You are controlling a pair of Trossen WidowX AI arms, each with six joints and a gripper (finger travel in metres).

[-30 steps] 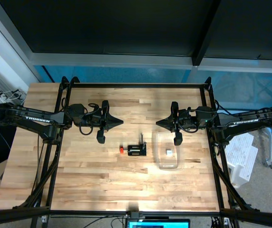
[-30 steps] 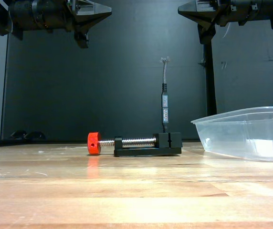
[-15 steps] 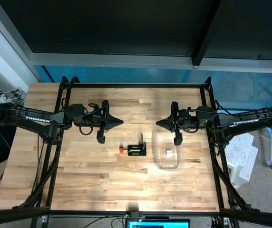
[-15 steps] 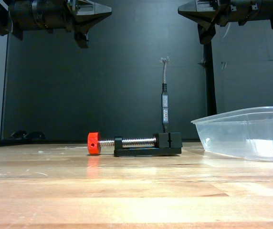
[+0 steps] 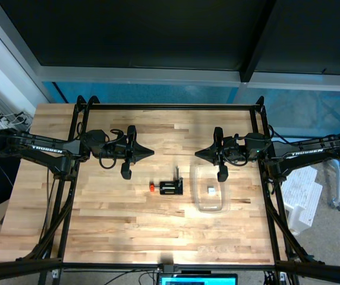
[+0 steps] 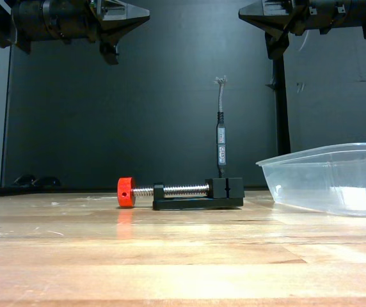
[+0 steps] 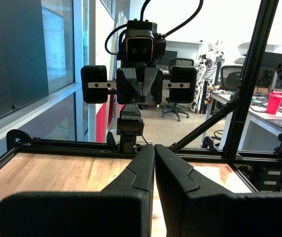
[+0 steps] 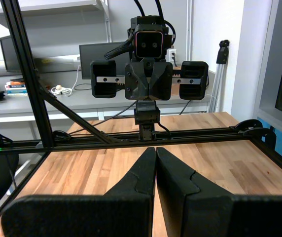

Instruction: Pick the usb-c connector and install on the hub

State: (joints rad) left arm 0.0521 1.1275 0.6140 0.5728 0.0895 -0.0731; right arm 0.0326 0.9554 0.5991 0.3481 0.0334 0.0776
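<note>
Connector (image 6: 221, 146) on vise (image 6: 196, 196); both end effectors (image 7: 154, 147) (image 8: 156, 149) closed aloft.

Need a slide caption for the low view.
Black USB-C connector stands free on the black red-knobbed vise, grey braided cable rising; left gripper and right gripper shut, high above the table.

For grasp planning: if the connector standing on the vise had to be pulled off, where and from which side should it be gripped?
Grip the connector by its black body, probably from above, straddling the cable: it stands upright on the vise. The left tool and right tool hang high, shut.
</note>
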